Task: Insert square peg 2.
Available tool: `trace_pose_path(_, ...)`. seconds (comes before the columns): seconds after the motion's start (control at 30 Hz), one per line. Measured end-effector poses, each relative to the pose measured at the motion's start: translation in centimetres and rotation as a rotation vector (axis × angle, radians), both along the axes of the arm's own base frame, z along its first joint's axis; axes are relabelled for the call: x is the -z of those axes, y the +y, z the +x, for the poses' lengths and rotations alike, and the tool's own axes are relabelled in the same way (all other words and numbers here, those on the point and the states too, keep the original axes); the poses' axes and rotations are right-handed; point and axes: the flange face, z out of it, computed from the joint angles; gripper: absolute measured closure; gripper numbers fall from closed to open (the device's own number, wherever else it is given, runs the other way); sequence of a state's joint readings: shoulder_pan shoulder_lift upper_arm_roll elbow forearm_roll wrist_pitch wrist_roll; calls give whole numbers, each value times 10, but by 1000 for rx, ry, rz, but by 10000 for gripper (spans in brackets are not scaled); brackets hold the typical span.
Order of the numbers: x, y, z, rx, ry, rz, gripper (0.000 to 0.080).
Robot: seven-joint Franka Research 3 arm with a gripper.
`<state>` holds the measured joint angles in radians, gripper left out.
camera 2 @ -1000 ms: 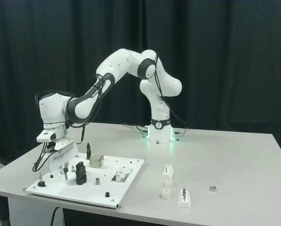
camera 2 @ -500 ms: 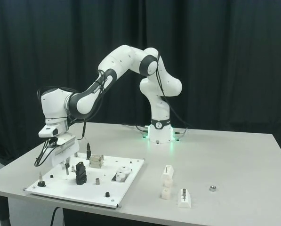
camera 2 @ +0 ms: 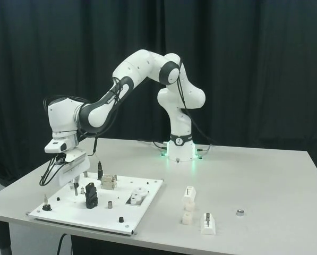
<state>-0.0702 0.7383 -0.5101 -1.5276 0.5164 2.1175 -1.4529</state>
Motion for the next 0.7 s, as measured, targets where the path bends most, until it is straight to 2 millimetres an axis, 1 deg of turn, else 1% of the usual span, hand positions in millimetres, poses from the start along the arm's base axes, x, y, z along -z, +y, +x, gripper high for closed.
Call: trace_pose_path(0.7,-5,3,4,-5,-18,-21,728)
